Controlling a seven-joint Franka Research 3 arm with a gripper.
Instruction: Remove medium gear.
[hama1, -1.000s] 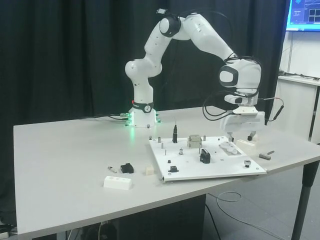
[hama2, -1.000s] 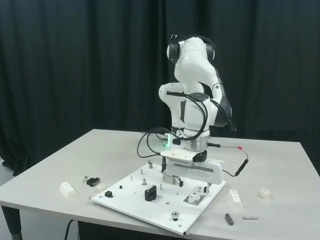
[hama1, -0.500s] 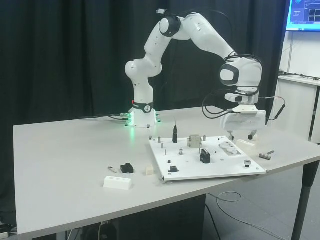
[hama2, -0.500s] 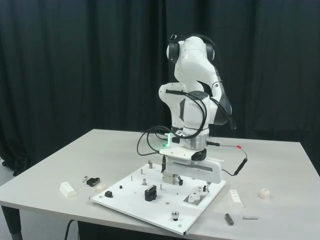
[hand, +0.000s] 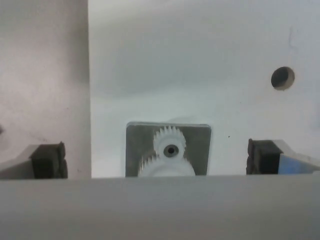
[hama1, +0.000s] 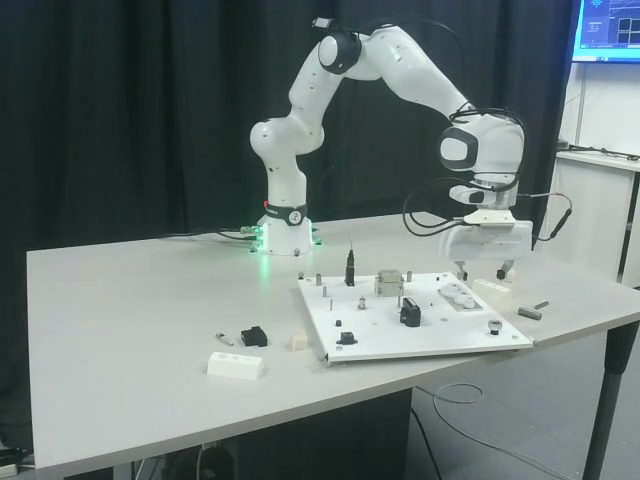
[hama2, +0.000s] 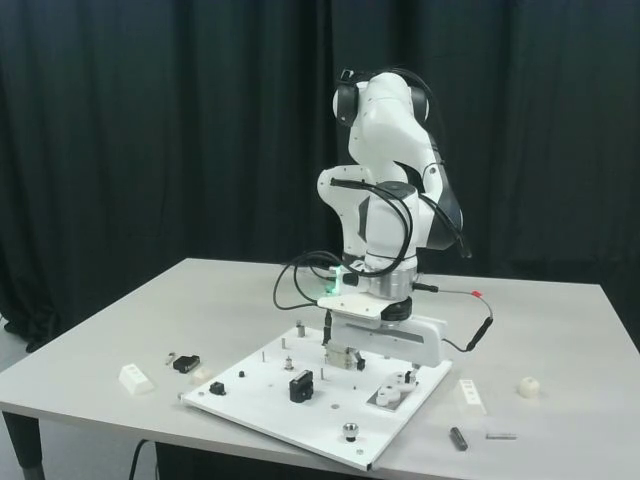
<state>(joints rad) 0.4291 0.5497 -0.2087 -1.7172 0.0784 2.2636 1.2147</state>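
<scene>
Two white gears sit meshed on a grey plate (hand: 200, 145) on the white board (hama1: 420, 335). The smaller gear (hand: 170, 144) has a dark hole at its centre. The larger gear (hand: 166, 167) is partly hidden by the hand's edge. My gripper (hand: 155, 159) hangs open above them, with one black fingertip (hand: 47, 160) on each side and nothing between them. In the first room view the gripper (hama1: 482, 268) hovers a little above the gear plate (hama1: 458, 296), near the board's far right corner. In the second room view the gear plate (hama2: 393, 390) lies under the hand.
The board also carries a black upright peg (hama1: 350, 270), a grey block (hama1: 389, 282) and a black part (hama1: 410, 315). Off the board lie a white block (hama1: 236, 365), a black part (hama1: 254, 336), a white bar (hama2: 469, 395), a black pin (hama2: 458, 437) and a white round piece (hama2: 527, 387).
The hand has risen slightly above the gear plate. The fingers stay open and nothing on the board has moved.
</scene>
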